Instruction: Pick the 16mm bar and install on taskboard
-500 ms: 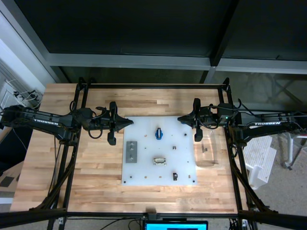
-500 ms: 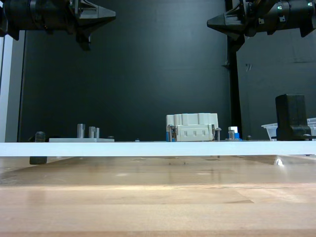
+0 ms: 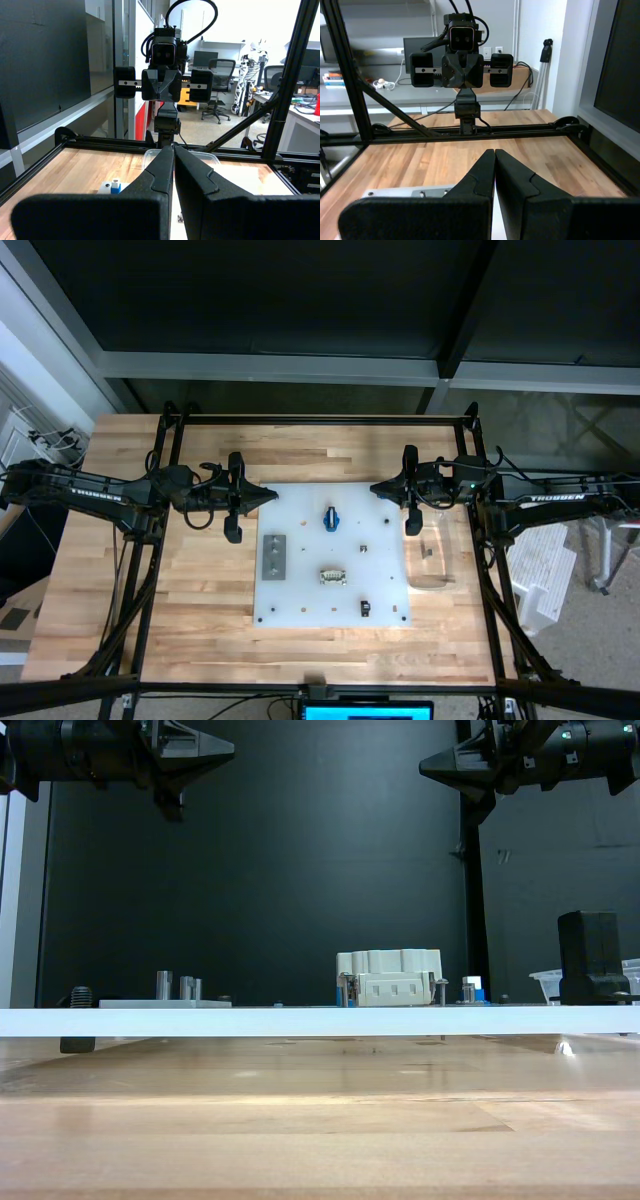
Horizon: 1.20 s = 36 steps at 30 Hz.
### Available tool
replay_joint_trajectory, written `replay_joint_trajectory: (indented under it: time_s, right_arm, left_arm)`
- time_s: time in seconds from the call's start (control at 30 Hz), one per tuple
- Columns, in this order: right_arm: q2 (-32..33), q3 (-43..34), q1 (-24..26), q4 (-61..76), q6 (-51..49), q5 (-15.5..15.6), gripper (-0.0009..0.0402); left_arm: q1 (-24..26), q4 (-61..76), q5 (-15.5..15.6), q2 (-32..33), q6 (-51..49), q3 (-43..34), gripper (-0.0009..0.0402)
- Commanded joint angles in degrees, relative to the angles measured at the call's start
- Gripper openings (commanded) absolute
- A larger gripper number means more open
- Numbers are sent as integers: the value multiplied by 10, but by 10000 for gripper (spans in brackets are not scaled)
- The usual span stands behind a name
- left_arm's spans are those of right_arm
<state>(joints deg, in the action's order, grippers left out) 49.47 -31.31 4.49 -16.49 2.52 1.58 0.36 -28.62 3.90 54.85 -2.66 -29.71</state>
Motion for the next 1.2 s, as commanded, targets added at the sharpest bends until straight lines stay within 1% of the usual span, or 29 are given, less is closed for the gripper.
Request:
replay_joint_trajectory:
  time_s: [0.03, 0.3, 0.57, 0.87, 1.2]
  right_arm:
    - [0, -19, 0, 43, 10, 1, 0]
    - [0, -110, -6, 299, 2, 1, 0]
    - [11, -157, -31, 486, 21, 0, 0]
    - [37, -192, -61, 633, 43, -5, 0]
    - [59, -209, -82, 733, 74, -5, 0]
  left_arm:
    - [0, 0, 0, 0, 0, 0, 1]
    - [0, 0, 0, 0, 0, 0, 1]
    - [0, 0, 0, 0, 0, 0, 1]
    - [0, 0, 0, 0, 0, 0, 1]
    - [0, 0, 0, 0, 0, 0, 1]
